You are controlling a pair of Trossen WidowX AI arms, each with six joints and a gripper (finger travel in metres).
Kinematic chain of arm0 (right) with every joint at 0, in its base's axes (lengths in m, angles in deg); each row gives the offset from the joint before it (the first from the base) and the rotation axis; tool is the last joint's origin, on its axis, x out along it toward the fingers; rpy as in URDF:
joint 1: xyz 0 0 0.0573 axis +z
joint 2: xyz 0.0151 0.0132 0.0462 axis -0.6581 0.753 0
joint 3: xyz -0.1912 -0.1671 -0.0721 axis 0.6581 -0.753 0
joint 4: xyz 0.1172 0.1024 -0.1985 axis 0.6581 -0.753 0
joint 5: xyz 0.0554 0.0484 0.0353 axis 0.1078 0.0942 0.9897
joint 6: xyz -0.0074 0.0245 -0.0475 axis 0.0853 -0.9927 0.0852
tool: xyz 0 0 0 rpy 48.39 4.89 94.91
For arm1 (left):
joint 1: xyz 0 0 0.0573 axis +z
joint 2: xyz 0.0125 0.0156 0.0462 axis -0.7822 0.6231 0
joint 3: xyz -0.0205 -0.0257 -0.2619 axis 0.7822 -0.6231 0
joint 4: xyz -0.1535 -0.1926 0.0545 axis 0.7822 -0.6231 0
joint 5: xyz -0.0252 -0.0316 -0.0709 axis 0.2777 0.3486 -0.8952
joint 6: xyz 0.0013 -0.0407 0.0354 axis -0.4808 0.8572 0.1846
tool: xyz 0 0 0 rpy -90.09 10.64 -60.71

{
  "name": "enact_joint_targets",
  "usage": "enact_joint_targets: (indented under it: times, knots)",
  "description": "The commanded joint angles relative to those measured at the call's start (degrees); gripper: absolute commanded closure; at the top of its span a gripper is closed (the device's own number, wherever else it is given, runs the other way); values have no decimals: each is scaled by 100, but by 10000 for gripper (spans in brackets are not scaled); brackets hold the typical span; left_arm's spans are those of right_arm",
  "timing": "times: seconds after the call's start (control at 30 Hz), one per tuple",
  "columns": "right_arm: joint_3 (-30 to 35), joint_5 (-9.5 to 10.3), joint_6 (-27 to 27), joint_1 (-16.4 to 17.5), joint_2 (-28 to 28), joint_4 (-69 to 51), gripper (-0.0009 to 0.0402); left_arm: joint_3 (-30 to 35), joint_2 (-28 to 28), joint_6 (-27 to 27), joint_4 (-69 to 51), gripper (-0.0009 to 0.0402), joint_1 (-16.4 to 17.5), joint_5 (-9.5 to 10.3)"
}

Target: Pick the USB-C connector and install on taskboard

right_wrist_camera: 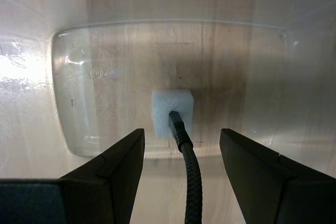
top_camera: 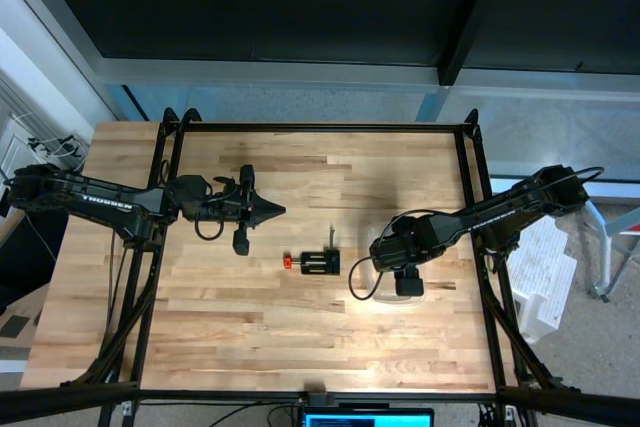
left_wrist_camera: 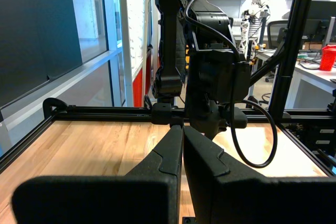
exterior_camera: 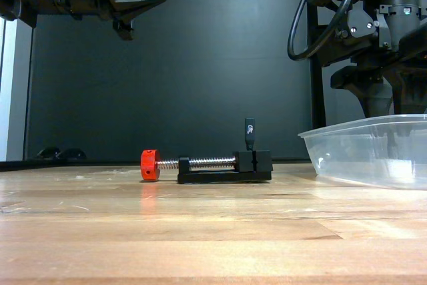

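Observation:
The USB-C connector [right_wrist_camera: 175, 121] is a small dark plug on a braided black cable, stuck into a white foam cube [right_wrist_camera: 172, 109] on the floor of a clear plastic tray [right_wrist_camera: 73, 77]. My right gripper [right_wrist_camera: 181, 135] hangs open just above it, one finger on each side of the plug, touching nothing. The taskboard [top_camera: 318, 264] is a black block with a red-orange knob [exterior_camera: 150, 165] and an upright pin [exterior_camera: 249, 133], left of the tray [exterior_camera: 347, 155]. My left gripper [top_camera: 268, 211] is shut and empty, held high at the left.
The tray's walls [top_camera: 375, 277] surround the right gripper [exterior_camera: 392, 131]. A black frame rail [top_camera: 320, 128] runs around the wooden table. The left gripper [left_wrist_camera: 182, 148] points across at the right arm [left_wrist_camera: 210, 77].

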Motion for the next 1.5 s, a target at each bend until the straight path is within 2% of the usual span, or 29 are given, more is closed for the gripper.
enact_joint_targets:
  times: [0.03,0.8,1.5]
  knots:
    - [-79,-4,13,0,0,42,198,0,0,-2,2,393,2,-2]
    - [-210,-35,-26,0,-55,284,240,0,0,-2,0,393,0,-2]
    - [415,-46,-4,0,-68,-411,215,0,0,-2,0,393,2,-2]
